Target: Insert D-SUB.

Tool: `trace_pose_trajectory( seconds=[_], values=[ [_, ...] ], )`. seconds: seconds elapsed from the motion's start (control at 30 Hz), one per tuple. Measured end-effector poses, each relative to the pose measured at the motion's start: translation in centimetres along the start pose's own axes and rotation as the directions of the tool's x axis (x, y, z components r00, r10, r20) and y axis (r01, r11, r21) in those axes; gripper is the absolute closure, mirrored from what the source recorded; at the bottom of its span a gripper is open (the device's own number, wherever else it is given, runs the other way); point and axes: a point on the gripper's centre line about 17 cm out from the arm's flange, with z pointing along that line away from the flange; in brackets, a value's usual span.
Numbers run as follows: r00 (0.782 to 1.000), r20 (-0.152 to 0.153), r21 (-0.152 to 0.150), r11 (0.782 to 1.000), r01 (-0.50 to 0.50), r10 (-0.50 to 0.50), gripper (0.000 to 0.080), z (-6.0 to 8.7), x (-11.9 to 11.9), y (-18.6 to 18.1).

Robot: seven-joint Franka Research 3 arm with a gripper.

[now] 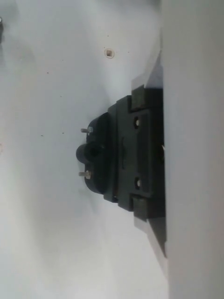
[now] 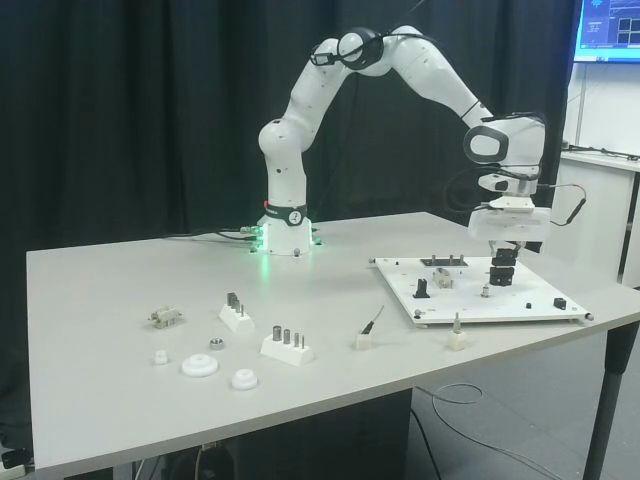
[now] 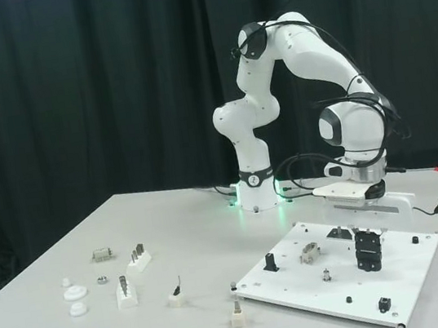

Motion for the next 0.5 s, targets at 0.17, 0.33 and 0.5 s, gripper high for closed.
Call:
trace_pose_trajectory(
  seconds=[0.17,0.33,0.5],
  values=[
    [1.000,0.002,0.003,1.000,-0.015,0.015,0.0416,0.00,0.02,0.01],
    [1.000,0.008,0.008,1.000,-0.025,0.025,0.0416,0.01,-0.01,0.00],
    [0.999,0.012,0.011,0.999,-0.032,0.031,0.0416,0.04,-0.06,-0.01]
  ],
)
